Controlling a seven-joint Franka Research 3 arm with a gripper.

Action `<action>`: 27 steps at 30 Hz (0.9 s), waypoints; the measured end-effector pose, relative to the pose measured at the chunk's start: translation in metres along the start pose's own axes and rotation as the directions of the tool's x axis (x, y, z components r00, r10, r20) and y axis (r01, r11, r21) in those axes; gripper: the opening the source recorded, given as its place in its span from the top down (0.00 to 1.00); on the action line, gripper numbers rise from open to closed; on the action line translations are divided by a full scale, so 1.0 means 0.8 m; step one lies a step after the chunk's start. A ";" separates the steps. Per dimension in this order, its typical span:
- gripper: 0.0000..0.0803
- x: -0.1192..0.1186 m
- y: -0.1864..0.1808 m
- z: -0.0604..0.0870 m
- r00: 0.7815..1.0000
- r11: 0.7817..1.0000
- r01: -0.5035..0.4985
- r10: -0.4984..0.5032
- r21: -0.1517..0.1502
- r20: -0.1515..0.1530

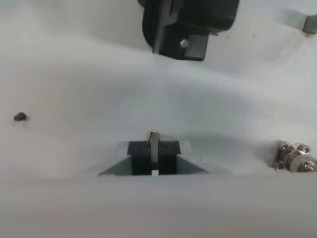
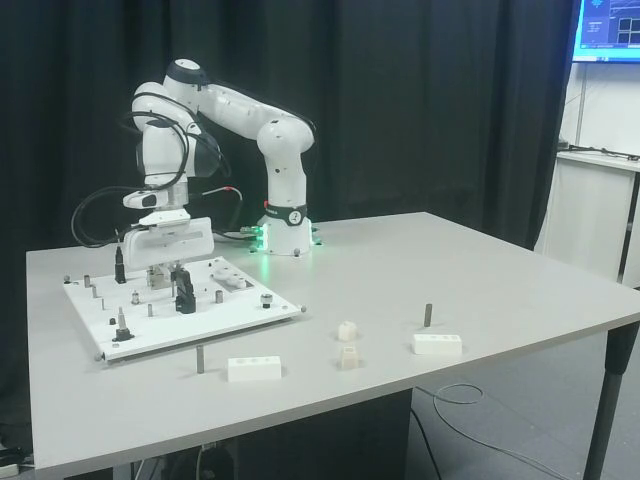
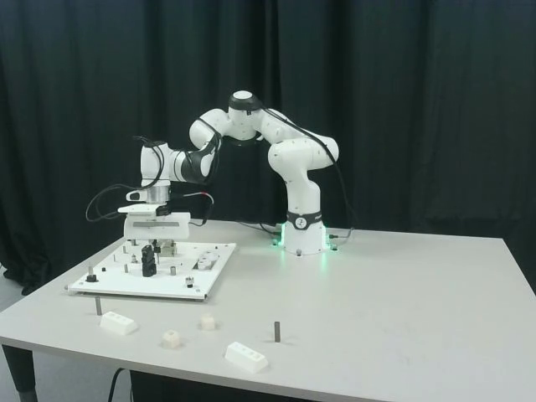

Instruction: Insert square peg 1.

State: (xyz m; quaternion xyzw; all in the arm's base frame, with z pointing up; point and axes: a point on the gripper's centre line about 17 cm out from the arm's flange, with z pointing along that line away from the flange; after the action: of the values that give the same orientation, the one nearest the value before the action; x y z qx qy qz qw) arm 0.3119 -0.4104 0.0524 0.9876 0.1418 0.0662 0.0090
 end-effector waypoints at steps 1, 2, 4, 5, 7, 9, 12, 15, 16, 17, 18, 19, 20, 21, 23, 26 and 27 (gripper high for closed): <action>0.97 0.000 0.000 0.000 1.000 1.000 -0.009 0.009 0.000 0.000; 0.97 0.000 0.000 0.000 1.000 1.000 -0.017 0.017 0.000 0.000; 0.97 0.000 0.000 0.000 0.999 0.999 -0.033 0.033 0.000 0.000; 0.97 0.000 0.000 0.000 0.999 0.999 -0.039 0.039 0.000 0.000; 0.97 0.000 0.000 0.000 0.999 0.999 -0.054 0.054 0.000 -0.001; 0.97 0.000 0.000 0.000 0.998 0.998 -0.067 0.067 0.000 -0.001; 0.97 0.000 0.000 0.000 0.996 0.996 -0.084 0.084 0.000 -0.001; 0.97 0.000 0.000 0.000 0.995 0.995 -0.104 0.104 0.000 -0.001; 0.97 0.000 0.000 0.000 0.994 0.994 -0.110 0.110 0.000 -0.001; 0.97 0.000 0.000 0.000 0.993 0.993 -0.116 0.116 0.000 -0.001; 0.97 0.000 0.000 0.001 0.993 0.993 -0.121 0.121 0.001 -0.001; 0.97 0.000 0.000 0.001 0.992 0.992 -0.128 0.128 0.002 -0.001; 0.97 0.000 -0.001 0.002 0.991 0.991 -0.135 0.135 0.002 -0.002; 0.97 -0.001 0.000 0.003 0.990 0.990 -0.143 0.143 0.003 -0.003; 0.97 -0.001 0.000 0.004 0.987 0.987 -0.160 0.160 0.004 -0.004; 0.97 -0.002 0.000 0.009 0.983 0.983 -0.186 0.186 0.009 -0.008; 0.97 -0.002 0.000 0.011 0.982 0.982 -0.189 0.189 0.010 -0.010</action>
State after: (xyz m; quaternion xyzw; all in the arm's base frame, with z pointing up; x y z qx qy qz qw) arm 0.3113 -0.4106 0.0436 0.9963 0.0477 0.0716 -0.0027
